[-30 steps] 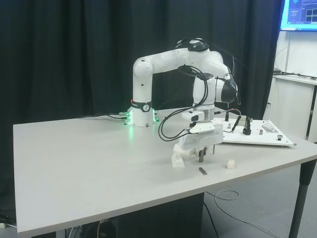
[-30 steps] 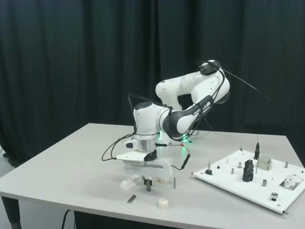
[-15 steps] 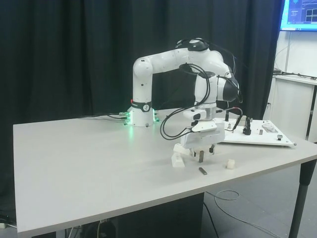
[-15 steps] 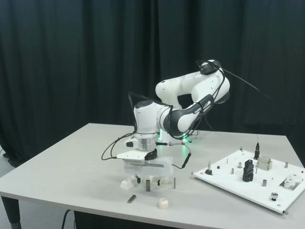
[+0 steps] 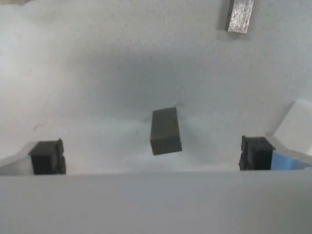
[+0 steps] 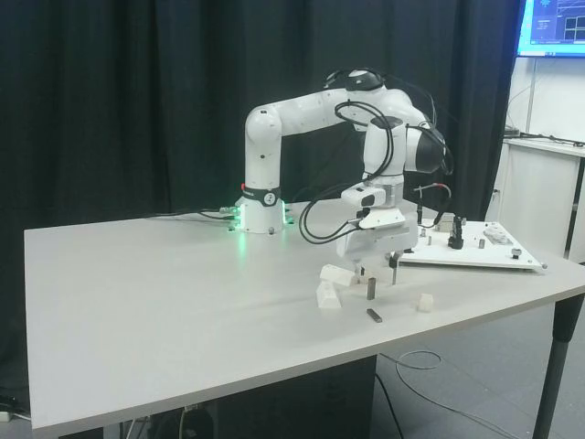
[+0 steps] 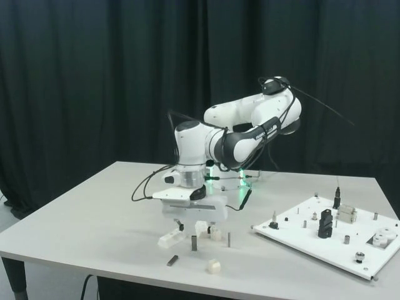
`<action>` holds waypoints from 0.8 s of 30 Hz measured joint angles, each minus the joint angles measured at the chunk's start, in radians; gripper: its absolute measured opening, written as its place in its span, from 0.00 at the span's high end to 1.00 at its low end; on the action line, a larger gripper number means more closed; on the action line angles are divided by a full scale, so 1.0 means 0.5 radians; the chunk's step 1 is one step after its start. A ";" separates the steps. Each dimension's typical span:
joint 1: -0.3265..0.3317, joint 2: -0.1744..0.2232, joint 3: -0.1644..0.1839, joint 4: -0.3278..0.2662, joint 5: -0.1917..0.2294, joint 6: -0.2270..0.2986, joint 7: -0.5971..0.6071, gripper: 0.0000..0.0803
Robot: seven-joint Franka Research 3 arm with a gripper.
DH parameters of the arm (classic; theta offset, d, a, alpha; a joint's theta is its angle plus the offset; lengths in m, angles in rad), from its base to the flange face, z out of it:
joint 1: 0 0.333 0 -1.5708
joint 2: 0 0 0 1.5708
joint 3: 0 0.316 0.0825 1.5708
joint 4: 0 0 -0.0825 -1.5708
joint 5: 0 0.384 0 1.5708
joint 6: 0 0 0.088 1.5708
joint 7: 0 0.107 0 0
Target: Place square peg 4.
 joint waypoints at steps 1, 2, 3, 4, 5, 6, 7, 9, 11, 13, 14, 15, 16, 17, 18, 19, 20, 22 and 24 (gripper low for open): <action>0.000 0.000 -0.009 0.003 -0.002 -0.012 0.000 0.00; 0.000 0.000 -0.018 0.007 -0.004 -0.021 0.000 0.00; 0.000 -0.001 -0.026 0.010 -0.008 -0.031 0.000 0.00; 0.000 -0.001 -0.033 0.014 -0.011 -0.039 0.000 0.00; 0.000 -0.001 -0.040 0.017 -0.015 -0.046 0.001 0.00; 0.000 -0.001 -0.045 0.020 -0.018 -0.052 0.002 0.00; 0.000 -0.002 -0.050 0.023 -0.023 -0.056 0.003 0.00; 0.000 -0.004 -0.059 0.029 -0.030 -0.066 0.005 0.00; 0.000 -0.004 -0.069 0.035 -0.035 -0.080 0.008 0.00; 0.000 -0.004 -0.077 0.040 -0.037 -0.088 0.012 0.00; 0.001 -0.004 -0.080 0.041 -0.038 -0.091 0.013 0.00; 0.000 -0.004 -0.083 0.043 -0.039 -0.092 0.013 0.00; 0.000 -0.004 -0.086 0.044 -0.039 -0.094 0.013 0.00; 0.000 -0.004 -0.089 0.045 -0.040 -0.096 0.013 0.00; 0.001 -0.004 -0.092 0.045 -0.040 -0.098 0.013 0.00; 0.000 -0.004 -0.094 0.046 -0.041 -0.100 0.014 0.00; 0.000 -0.004 -0.097 0.046 -0.042 -0.101 0.014 0.00; 0.000 -0.004 -0.101 0.047 -0.047 -0.101 0.014 0.00; 0.000 -0.004 -0.105 0.048 -0.052 -0.101 0.014 0.00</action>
